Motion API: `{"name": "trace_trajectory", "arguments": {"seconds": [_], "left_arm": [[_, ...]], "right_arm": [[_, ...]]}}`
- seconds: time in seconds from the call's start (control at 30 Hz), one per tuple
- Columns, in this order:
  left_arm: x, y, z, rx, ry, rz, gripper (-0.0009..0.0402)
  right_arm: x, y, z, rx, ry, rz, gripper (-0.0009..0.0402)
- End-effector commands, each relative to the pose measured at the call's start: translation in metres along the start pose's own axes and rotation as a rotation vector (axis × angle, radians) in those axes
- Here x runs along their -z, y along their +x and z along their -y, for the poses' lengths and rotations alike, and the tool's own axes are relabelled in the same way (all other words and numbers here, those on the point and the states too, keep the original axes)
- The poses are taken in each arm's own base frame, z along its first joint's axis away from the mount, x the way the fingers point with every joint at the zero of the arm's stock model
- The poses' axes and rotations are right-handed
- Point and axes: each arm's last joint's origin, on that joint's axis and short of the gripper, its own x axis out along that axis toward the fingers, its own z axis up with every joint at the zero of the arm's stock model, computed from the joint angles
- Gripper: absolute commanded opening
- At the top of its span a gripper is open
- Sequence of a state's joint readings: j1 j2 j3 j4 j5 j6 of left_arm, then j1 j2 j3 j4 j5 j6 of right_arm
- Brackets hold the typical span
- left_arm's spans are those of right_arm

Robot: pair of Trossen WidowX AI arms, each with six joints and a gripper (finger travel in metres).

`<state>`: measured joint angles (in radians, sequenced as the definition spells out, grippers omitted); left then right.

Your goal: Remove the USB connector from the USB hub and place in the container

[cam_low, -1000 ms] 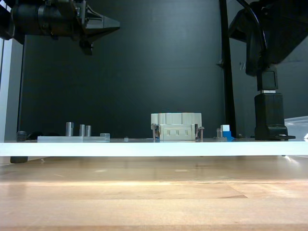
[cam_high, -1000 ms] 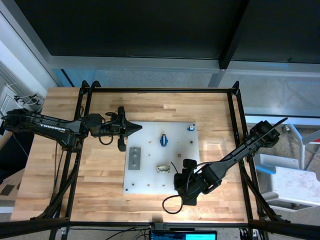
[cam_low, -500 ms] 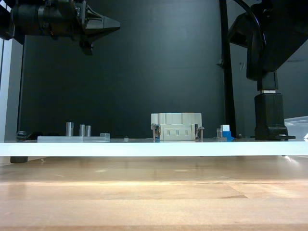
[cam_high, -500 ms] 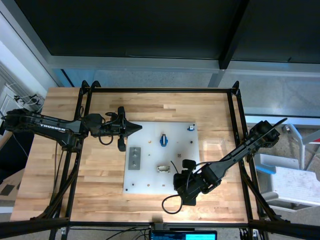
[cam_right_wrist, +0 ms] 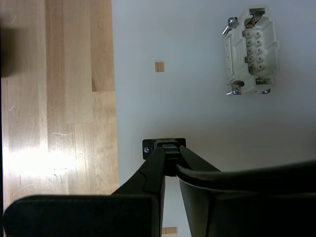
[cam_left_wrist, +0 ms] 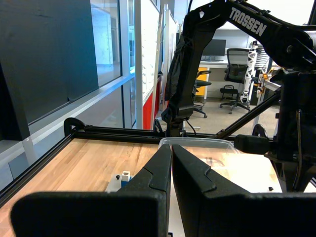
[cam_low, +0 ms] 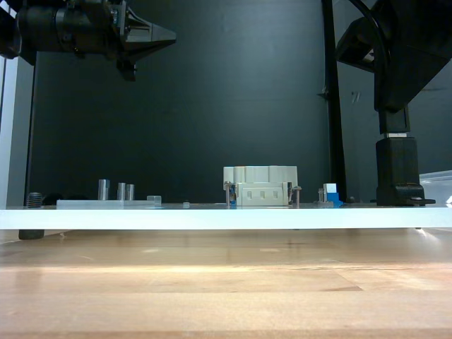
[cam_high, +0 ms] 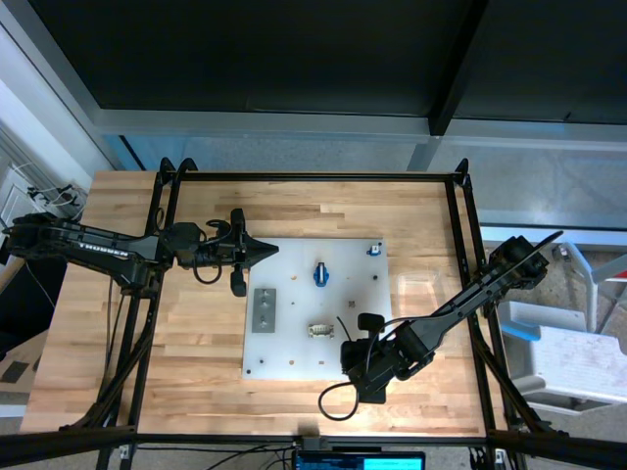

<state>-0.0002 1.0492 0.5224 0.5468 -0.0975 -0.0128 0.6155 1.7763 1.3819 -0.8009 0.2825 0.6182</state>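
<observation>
One USB connector (cam_right_wrist: 170, 163) in one USB hub (cam_right_wrist: 148, 147), pinched by right end effector (cam_right_wrist: 171, 149); multi-pin socket (cam_right_wrist: 252, 52) near; one container (cam_left_wrist: 197, 141); left end effector (cam_high: 269, 251) clenched, upper left.

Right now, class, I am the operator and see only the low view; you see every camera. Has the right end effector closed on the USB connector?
Observer: Yes. The right wrist view shows the right end effector shut on the USB connector, at the USB hub.
Operator: Where does the container lie?
Observer: The container sits on the table, just off the white board's right edge.
Operator: And the other arm?
Observer: The left end effector, high up near the board's far left corner, is shut and empty.
</observation>
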Motion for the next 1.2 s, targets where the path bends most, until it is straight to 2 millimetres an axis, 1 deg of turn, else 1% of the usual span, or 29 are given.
{"name": "trace_trajectory", "arguments": {"seconds": [0.03,0.13,0.53,0.7,0.9,1.0,1.2], "left_arm": [[0.000,0.000,0.000,0.000,0.000,0.000,0.0001],[0.000,0.000,0.000,0.000,0.000,0.000,0.0001],[0.000,0.000,0.000,0.000,0.000,0.000,0.0001],[0.000,0.000,0.000,0.000,0.000,0.000,0.0001],[0.000,0.000,0.000,0.000,0.000,0.000,0.0001],[0.000,0.000,0.000,0.000,0.000,0.000,0.0001],[0.000,0.000,0.000,0.000,0.000,0.000,0.0001]], "right_arm": [[0.000,0.000,0.000,0.004,-0.001,0.003,0.0004],[0.000,0.000,0.000,0.004,-0.001,0.002,-0.0001],[-0.004,-0.002,0.003,0.008,-0.047,-0.003,0.0000],[-0.006,-0.001,0.006,-0.007,-0.055,-0.015,0.0000],[-0.011,0.006,0.004,-0.019,-0.061,-0.042,0.0000],[-0.013,0.004,0.005,-0.020,-0.064,-0.039,0.0000],[-0.012,0.005,0.007,-0.022,-0.065,-0.066,0.0000]]}}
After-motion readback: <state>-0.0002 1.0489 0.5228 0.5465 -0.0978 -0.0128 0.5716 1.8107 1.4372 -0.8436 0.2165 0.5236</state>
